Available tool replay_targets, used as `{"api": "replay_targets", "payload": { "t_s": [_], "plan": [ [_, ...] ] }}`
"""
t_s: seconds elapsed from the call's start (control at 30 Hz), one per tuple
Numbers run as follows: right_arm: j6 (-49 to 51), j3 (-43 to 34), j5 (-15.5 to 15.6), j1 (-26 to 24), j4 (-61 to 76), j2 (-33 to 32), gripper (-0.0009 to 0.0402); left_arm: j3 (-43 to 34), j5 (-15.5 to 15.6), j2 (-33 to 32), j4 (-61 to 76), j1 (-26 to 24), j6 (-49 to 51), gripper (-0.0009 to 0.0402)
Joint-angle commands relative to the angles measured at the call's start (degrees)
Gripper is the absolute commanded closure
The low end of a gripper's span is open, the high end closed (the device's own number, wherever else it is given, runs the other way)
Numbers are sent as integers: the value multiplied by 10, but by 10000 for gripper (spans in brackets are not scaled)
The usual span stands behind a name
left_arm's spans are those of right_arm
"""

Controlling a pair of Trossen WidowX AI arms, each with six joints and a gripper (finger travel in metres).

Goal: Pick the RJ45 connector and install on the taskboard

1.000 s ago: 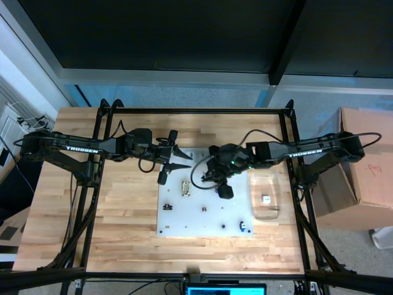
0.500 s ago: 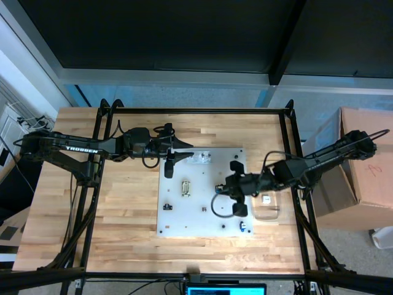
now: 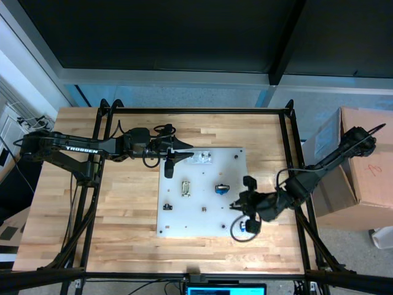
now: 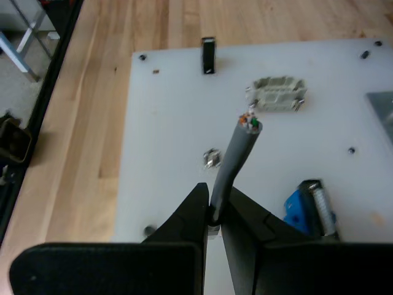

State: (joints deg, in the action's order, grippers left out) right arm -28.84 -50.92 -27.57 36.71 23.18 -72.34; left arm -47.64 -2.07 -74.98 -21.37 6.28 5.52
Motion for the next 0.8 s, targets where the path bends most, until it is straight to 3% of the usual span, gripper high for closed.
{"api": "replay_targets", "payload": {
  "t_s": [0.03,0.2,0.8],
  "plan": [
    [-35,7,-19,27,2,-2,394,0,0,0,0,0,-1,281],
    [-95,26,-45,69,2,-2,394,0,0,0,1,0,-1,280],
    [-137,31,-69,130,33,-19,394,0,0,-1,1,0,-1,280]
  ]
}}
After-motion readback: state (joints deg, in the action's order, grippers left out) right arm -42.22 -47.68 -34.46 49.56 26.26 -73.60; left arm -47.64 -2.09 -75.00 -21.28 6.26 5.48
